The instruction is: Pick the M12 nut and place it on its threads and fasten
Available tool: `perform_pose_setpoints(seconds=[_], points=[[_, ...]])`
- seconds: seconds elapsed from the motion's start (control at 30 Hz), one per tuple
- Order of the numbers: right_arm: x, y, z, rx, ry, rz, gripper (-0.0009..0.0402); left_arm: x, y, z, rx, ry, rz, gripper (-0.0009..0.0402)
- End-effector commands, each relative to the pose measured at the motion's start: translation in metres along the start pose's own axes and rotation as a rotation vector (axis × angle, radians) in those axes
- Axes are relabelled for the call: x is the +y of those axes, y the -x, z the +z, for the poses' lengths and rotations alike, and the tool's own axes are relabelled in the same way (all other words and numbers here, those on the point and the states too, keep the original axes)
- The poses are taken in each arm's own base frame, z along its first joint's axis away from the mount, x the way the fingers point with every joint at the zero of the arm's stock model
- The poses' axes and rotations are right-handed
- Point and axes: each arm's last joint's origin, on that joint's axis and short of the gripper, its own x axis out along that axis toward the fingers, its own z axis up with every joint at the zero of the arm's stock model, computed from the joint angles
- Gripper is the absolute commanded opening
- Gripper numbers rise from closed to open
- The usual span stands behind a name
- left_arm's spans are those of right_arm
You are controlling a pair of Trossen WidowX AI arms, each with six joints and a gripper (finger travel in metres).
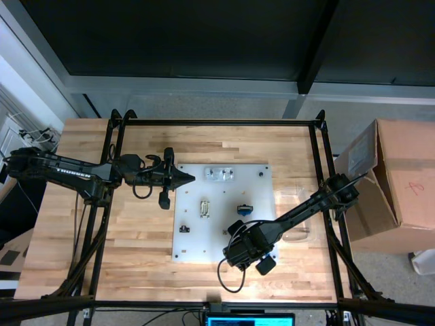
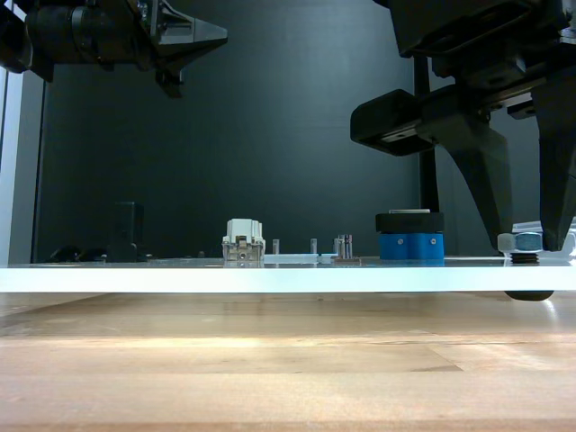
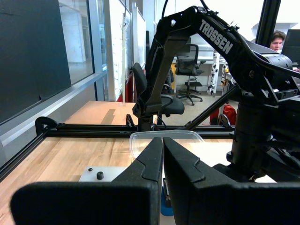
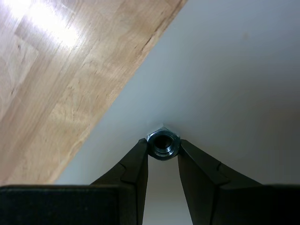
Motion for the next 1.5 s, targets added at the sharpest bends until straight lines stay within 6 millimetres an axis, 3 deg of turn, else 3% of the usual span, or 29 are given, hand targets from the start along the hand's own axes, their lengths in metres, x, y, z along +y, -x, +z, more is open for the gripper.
perform_pose_setpoints(seconds=[0.03, 0.53, 1.1, 1.5], points=[[0.0, -0.0007, -0.0001, 0.003, -0.072, 0.0, 0.0004, 0.0001, -0.0001, 0.0, 0.0, 0.0, 0.0, 0.0], [0.0, -0.0007, -0.0002, 0.003, -0.58, -0.001, 0.0004, 0.0001, -0.0001, 0.0, 0.0, 0.0, 0.0, 0.0], [0.0, -0.0007, -0.0001, 0.003, -1.357, -0.002, 0.0004, 0.0001, -0.0001, 0.0, 0.0, 0.0, 0.0, 0.0], [0.0001, -0.0007, -0.0005, 0.005, -1.595, -0.005, 0.0004, 0.0001, -0.0001, 0.0, 0.0, 0.0, 0.0, 0.0]])
